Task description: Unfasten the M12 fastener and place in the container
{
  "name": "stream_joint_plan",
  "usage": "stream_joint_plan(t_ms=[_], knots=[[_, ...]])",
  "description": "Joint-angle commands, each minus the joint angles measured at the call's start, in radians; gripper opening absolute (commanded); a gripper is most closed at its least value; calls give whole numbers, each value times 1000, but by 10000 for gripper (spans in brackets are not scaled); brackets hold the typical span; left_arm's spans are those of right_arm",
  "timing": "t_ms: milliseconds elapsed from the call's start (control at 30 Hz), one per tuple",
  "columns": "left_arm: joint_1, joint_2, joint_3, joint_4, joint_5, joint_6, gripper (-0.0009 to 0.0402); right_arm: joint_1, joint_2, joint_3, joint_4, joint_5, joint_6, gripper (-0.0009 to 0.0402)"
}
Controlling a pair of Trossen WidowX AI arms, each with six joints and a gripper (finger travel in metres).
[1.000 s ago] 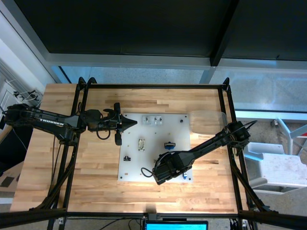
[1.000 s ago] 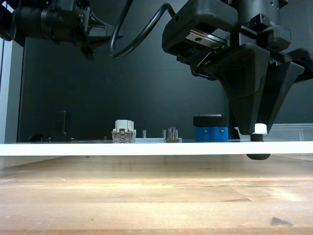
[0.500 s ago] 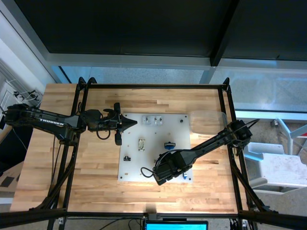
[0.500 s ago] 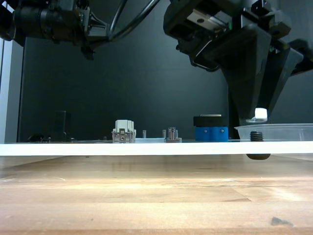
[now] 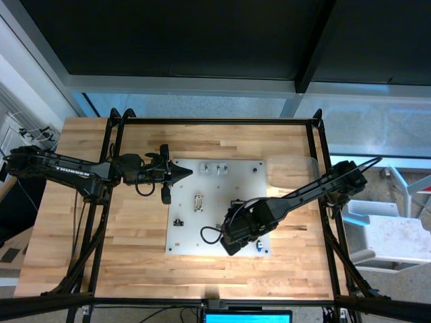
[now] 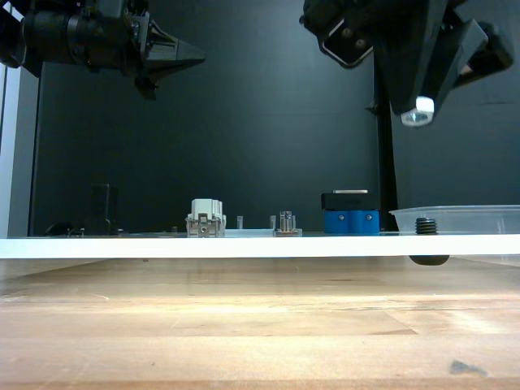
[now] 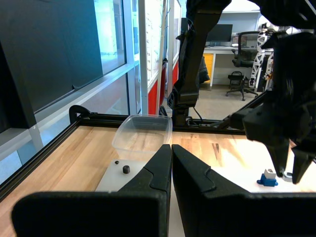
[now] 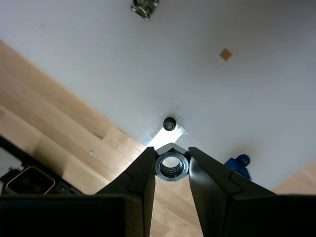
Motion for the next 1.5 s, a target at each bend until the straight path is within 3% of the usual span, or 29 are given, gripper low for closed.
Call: stream_joint_plan(t_ms=[33, 167, 367, 533, 767, 933, 1500], knots=[[0, 0, 0, 0, 0, 0, 0, -7, -15, 0, -18, 2, -42, 30], [0, 0, 0, 0, 0, 0, 0, -14, -27, 0, -23, -1, -147, 30], [0, 0, 0, 0, 0, 0, 0, -15, -47, 0, -77, -2, -548, 29], [0, 0, 0, 0, 0, 0, 0, -26, -64, 0, -118, -2, -745, 29], [0, 0, 0, 0, 0, 0, 0, -72, -109, -21, -135, 0, -914, 29], [0, 0, 0, 0, 0, 0, 0, -132, -180, -97, -136, 0, -1006, 29], [0, 0, 0, 0, 0, 0, 0, -459, -404, -367, -135, 0, -1321, 29]])
